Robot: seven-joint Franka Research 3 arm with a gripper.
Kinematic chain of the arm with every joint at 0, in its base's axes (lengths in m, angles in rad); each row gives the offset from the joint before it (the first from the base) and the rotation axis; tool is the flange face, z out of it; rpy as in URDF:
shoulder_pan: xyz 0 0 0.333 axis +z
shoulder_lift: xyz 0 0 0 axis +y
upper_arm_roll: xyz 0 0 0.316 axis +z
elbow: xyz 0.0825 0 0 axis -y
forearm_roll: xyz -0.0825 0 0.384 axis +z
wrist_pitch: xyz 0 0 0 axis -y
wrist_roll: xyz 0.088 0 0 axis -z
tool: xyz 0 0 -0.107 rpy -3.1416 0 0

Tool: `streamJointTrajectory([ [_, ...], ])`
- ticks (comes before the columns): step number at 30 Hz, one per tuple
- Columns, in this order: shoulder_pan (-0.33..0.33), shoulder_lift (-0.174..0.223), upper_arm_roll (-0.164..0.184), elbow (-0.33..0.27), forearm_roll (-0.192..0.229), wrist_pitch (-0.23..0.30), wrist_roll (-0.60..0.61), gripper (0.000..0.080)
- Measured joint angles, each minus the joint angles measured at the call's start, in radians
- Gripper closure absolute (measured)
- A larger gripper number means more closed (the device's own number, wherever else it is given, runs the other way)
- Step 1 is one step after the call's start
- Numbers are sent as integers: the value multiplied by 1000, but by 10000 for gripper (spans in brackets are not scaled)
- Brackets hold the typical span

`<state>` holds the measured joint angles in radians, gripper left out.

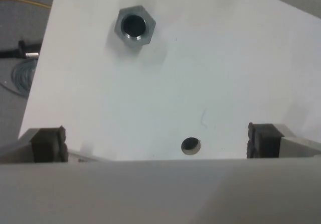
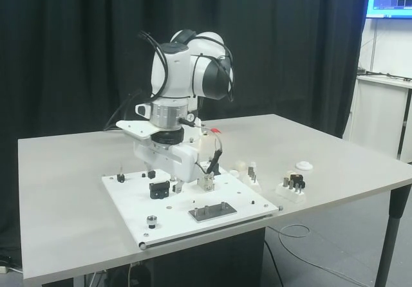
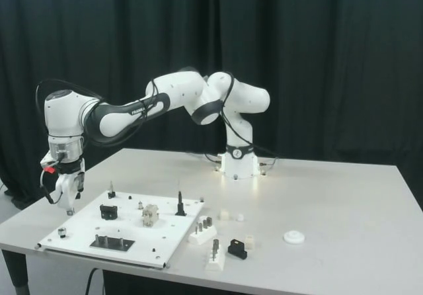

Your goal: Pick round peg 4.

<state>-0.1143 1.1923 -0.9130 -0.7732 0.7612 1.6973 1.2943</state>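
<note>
My gripper [image 1: 156, 142] hangs open over a white board [image 1: 210, 68], with nothing between its black fingertips [image 1: 49, 144]. Below it on the board lie a grey hex nut [image 1: 134, 25] and a small round hole [image 1: 190, 144]. In the room views the gripper [image 3: 69, 208] [image 2: 164, 179] is above the board [image 3: 165, 232] at the end where the nut [image 3: 62, 231] [image 2: 152, 221] sits. Small pegs stand upright in white holders [image 3: 201, 233] [image 2: 293, 189] off the board, far from the gripper. I cannot tell which one is round peg 4.
The board carries a black block [image 3: 108, 211], a grey plate with pins [image 3: 111, 243], a black upright post [image 3: 179, 204] and a small grey fixture [image 3: 149, 214]. A white disc [image 3: 293, 237] and a black part [image 3: 236, 249] lie on the grey table [image 3: 330, 196].
</note>
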Motion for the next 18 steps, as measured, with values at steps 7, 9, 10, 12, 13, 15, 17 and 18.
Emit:
streamJointTrajectory([
  [7,-6,-4,6,0,0,1,0,3],
  [9,-7,-6,7,0,0,2,0,3],
  [10,-7,-6,7,0,0,2,0,3],
  [12,-7,-8,9,0,0,3,0,3],
  [13,-7,-8,9,0,0,3,0,3],
  [15,-7,-10,11,0,0,5,0,3],
  [17,-7,-11,12,0,0,7,0,3],
  [18,-7,-11,13,0,0,9,0,3],
])
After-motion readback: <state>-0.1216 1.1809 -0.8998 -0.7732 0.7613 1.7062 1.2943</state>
